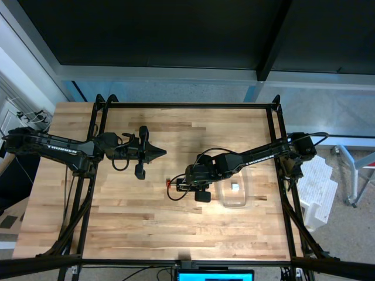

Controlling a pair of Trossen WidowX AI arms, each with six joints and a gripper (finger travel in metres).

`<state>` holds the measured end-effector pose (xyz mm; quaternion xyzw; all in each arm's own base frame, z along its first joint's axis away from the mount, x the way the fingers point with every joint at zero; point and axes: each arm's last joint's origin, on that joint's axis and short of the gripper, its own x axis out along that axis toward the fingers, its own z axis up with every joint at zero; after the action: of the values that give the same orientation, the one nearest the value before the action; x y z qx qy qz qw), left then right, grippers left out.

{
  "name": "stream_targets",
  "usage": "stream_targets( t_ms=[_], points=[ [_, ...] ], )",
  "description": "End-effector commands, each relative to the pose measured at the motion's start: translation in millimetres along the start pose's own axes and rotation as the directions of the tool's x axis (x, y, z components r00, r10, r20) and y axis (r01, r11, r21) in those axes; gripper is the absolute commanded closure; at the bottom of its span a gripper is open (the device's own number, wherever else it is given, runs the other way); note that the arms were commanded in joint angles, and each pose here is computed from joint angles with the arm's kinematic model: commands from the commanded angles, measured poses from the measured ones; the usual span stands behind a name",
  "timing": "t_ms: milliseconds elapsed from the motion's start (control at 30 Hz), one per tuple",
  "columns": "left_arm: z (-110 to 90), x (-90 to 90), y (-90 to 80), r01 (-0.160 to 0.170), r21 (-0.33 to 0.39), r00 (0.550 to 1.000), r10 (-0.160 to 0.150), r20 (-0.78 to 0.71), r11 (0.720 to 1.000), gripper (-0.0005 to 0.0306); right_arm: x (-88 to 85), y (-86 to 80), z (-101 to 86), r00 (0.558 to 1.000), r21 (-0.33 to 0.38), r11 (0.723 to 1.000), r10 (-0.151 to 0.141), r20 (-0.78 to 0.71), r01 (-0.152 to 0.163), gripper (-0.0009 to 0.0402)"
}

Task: Pick the RCA connector and install on taskboard

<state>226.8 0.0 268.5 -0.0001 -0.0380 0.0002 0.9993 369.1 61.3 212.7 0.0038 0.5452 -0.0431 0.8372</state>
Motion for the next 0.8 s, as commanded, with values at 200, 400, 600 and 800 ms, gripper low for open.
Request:
stream_targets(
  t_ms=[200, 400, 600, 800],
  points=[
    [0.2, 0.0, 0.0, 0.000, 0.000, 1.000, 0.000, 0.001, 1.000, 0.0300, 5.7, -3.8, -2.8, 1.000, 0.011, 1.000, -0.005, 0.006, 0.005, 0.0393],
    [0.1, 0.1, 0.0, 0.000, 0.000, 1.000, 0.000, 0.000, 1.000, 0.0300, 9.3, -6.2, -5.3, 1.000, 0.016, 1.000, -0.007, 0.002, 0.007, 0.0393],
    [0.1, 0.1, 0.0, 0.000, 0.000, 1.000, 0.000, 0.000, 1.000, 0.0300, 14.7, -7.3, -10.1, 1.000, 0.020, 1.000, -0.009, -0.004, 0.009, 0.0393],
    [0.1, 0.1, 0.0, 0.000, 0.000, 1.000, 0.000, 0.000, 1.000, 0.0300, 17.4, -7.4, -11.9, 1.000, 0.018, 1.000, -0.009, 0.001, 0.009, 0.0393]
  ],
)
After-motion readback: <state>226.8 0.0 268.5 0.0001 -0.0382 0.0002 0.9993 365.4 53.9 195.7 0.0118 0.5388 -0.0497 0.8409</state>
